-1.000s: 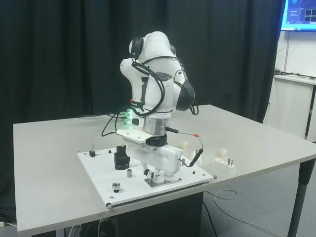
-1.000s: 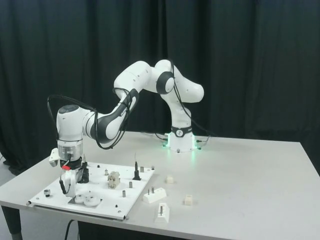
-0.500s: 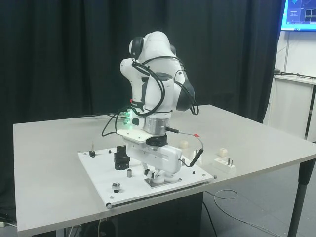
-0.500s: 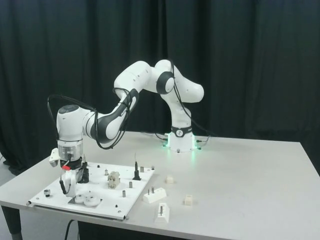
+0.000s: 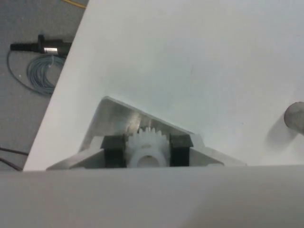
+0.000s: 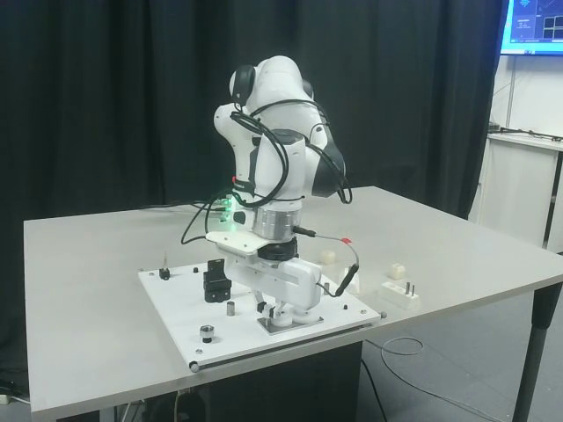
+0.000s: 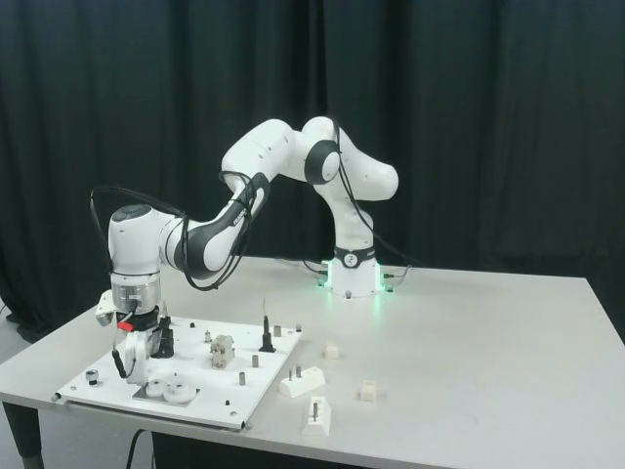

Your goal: Insert small gear.

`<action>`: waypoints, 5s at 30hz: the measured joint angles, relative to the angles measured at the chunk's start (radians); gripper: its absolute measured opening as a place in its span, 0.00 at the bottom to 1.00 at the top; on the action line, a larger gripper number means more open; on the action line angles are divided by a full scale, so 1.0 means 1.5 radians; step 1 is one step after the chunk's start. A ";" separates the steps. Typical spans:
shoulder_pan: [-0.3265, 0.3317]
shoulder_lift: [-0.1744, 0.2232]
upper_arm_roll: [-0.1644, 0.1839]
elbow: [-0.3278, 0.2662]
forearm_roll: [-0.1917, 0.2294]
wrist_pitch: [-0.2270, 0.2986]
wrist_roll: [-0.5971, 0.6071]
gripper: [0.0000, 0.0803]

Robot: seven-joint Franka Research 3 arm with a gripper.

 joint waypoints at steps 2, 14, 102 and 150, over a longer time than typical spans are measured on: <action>0.000 0.000 0.000 0.000 0.003 0.000 0.000 0.24; 0.000 0.003 -0.003 0.000 0.014 0.004 0.000 0.24; 0.010 0.013 -0.025 -0.003 0.053 0.012 0.039 0.24; 0.037 0.008 -0.053 0.027 0.049 0.005 -0.046 0.99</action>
